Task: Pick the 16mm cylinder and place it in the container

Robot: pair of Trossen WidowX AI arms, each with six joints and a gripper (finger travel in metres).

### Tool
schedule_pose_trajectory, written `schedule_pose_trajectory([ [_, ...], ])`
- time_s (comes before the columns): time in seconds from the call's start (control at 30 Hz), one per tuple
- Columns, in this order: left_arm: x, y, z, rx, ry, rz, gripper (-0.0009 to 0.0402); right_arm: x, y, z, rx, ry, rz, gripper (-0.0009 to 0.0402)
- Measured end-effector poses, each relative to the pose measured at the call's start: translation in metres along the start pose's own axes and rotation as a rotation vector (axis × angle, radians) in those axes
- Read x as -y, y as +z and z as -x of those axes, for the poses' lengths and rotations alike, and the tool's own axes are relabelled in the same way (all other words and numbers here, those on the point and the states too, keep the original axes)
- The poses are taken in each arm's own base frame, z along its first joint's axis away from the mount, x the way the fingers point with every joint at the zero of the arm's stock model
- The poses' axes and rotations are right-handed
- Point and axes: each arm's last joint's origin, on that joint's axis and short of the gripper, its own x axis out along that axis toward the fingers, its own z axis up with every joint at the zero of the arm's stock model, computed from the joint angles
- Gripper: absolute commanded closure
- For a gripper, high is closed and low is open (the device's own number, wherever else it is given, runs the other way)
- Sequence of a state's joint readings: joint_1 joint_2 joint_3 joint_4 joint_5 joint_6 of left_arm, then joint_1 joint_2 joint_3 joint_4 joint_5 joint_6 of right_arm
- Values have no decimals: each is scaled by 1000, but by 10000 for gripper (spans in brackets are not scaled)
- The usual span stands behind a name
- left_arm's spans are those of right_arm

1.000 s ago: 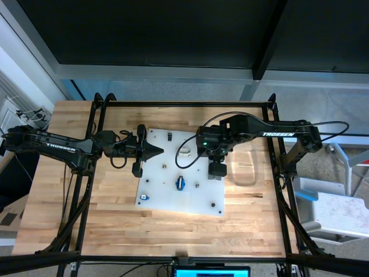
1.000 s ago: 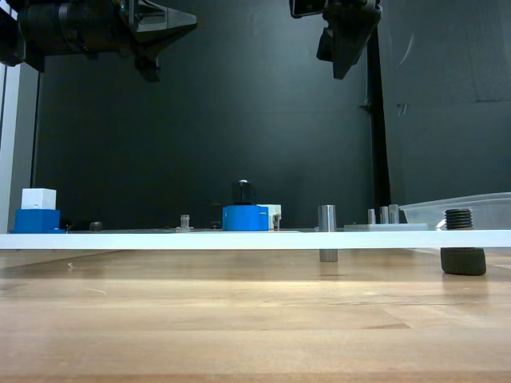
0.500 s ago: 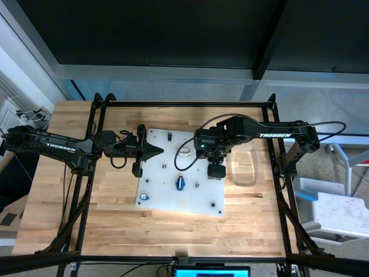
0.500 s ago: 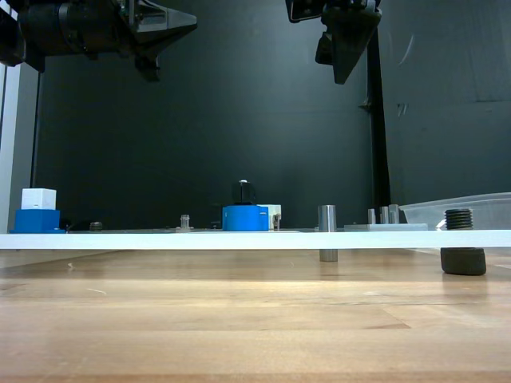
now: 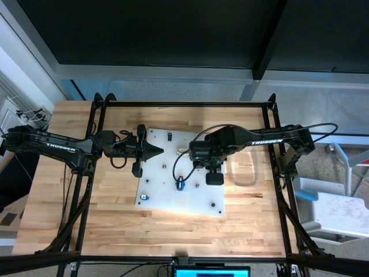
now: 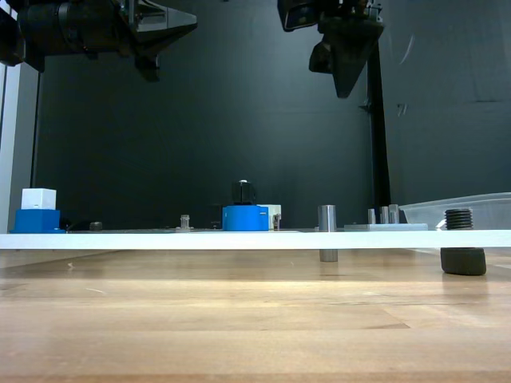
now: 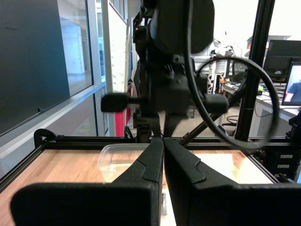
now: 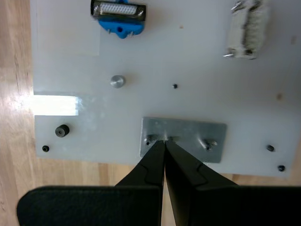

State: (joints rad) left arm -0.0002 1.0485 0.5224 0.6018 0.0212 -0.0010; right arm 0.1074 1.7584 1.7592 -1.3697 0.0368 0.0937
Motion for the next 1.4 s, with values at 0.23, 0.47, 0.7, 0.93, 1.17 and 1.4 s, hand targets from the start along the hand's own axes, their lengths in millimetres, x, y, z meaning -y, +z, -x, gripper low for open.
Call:
schedule_pose_trajectory([
  [0.23,0,0,0,0,0,0,393,-7,5,-9,-3,4,13,342],
  [0.47,0,0,0,0,0,0,393,-18,11,-24,-28,8,16,280],
  [0.7,0,0,0,1,0,0,393,-29,17,-34,0,7,13,240],
  [0.93,0,0,0,0,0,0,393,-33,22,-49,-21,-12,-4,226],
  [1.17,0,0,0,0,0,0,393,-36,28,-64,-34,-13,-20,226],
  [1.4,0,0,0,0,0,0,393,-40,33,-76,-38,-17,-21,226],
])
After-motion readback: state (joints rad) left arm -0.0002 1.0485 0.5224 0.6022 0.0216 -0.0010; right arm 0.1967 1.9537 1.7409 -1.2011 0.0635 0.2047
